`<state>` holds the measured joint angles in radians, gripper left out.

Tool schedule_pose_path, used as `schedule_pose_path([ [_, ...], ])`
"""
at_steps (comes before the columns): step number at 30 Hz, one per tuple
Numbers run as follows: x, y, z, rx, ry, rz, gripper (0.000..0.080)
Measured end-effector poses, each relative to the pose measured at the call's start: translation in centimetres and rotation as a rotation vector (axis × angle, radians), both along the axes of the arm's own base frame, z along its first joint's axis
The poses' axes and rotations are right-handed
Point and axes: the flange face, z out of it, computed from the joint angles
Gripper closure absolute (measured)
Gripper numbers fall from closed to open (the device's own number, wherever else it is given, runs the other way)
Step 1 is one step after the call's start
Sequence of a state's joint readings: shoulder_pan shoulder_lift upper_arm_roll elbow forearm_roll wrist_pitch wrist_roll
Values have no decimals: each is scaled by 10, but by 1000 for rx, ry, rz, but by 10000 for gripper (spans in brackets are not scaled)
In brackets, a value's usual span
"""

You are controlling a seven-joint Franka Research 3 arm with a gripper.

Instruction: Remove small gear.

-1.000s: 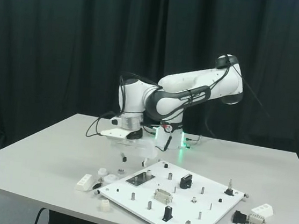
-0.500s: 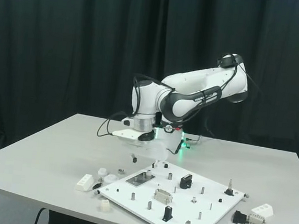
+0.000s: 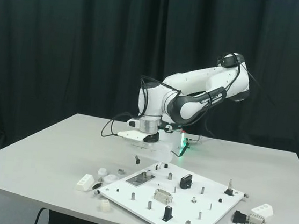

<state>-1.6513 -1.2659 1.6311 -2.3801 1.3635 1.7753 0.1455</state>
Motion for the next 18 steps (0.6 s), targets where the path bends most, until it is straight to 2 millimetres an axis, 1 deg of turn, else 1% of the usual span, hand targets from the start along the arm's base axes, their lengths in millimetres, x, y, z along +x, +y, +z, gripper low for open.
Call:
schedule_pose_path([
  [18, 1, 5, -15, -7, -15, 4, 3],
])
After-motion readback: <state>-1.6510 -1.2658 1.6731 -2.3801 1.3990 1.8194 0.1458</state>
